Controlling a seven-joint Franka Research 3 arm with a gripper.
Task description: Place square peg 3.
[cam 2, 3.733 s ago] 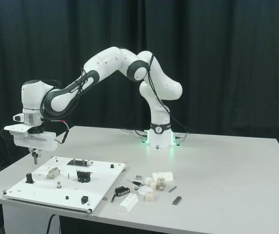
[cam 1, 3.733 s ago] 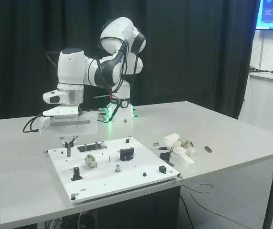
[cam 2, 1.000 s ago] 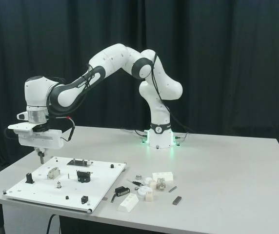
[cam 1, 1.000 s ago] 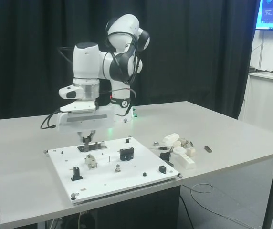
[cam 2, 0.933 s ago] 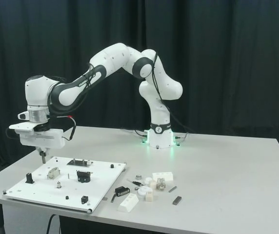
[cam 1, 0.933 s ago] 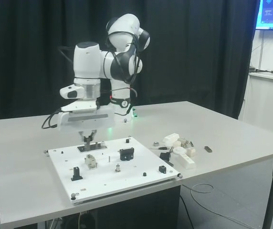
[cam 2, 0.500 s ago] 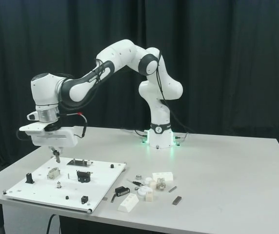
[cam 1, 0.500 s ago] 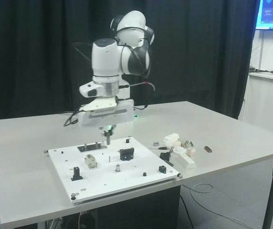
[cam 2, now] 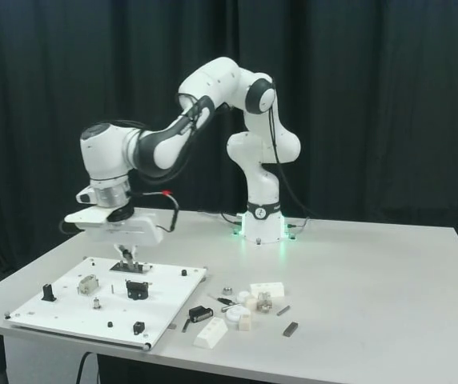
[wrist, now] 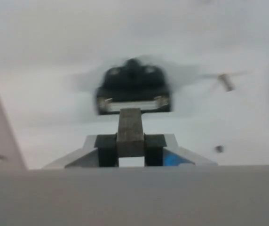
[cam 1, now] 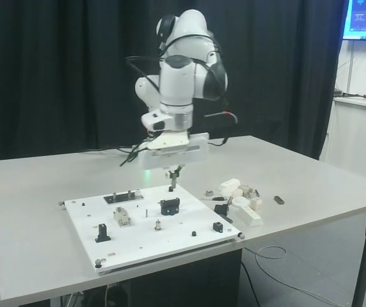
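Observation:
My gripper (wrist: 130,141) is shut on a short grey square peg (wrist: 130,123) that sticks out past the fingertips. In the first room view the gripper (cam 1: 172,174) hangs a little above the white board (cam 1: 146,238), over its far right part. Below the peg, seen from the wrist, lies a black fixture (wrist: 132,89) mounted on the board. That fixture (cam 1: 169,206) sits just in front of the gripper in the first room view. In the second room view the gripper (cam 2: 125,254) is above the board's far edge, behind the black fixture (cam 2: 137,287).
On the board stand a grey plate with two pins (cam 1: 122,196), a small white-grey block (cam 1: 120,217), a black bracket (cam 1: 102,233) and small studs. Loose white and black parts (cam 1: 240,195) lie on the grey table right of the board, with a black piece (cam 1: 279,200) farther right.
The arm has swung from the board's far left corner across to its far right part, carrying the peg, and now hangs above the black fixture.

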